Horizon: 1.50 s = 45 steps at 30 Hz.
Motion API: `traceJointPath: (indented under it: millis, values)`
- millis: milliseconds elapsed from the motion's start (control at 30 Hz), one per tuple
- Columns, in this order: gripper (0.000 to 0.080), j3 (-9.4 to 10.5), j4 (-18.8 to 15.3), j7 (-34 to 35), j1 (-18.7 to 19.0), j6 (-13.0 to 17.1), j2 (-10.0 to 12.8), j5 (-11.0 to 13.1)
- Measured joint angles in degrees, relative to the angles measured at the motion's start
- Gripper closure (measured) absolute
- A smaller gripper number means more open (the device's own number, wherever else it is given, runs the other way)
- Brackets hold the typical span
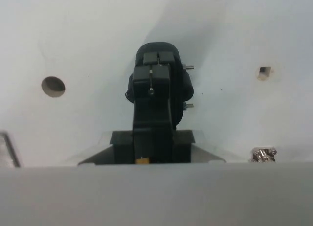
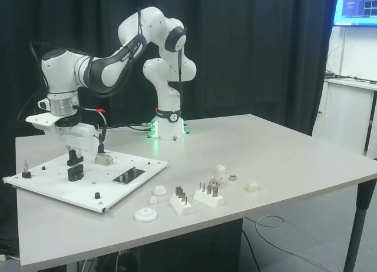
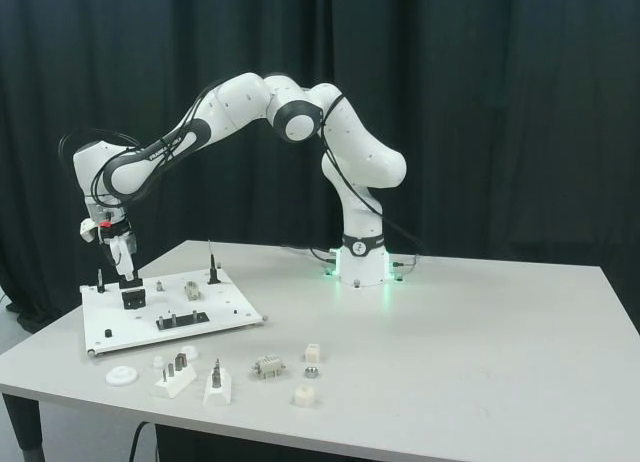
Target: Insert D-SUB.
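Near the white board's (image 2: 135, 183) far-left corner, the gripper (image 2: 73, 155) clasped the black D-SUB plug (image 1: 155, 91) between its jaws, directly above the black socket block (image 2: 75, 173). Doing this well meant descending straight, plug level, no twisting.

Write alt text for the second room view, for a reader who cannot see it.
A white Franka arm reaches from its base across a grey table, its gripper hanging just above a black connector block on a white task board. Small white parts and fixtures lie on the table in front of the board. Black curtains fill the background.
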Motion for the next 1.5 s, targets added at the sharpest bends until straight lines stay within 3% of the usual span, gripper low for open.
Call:
traceJointPath:
  millis: [1500]
  values:
    - [0.0649, -0.02, -0.38, -1.27, -0.27, 0.45, 0.62, -0.4]
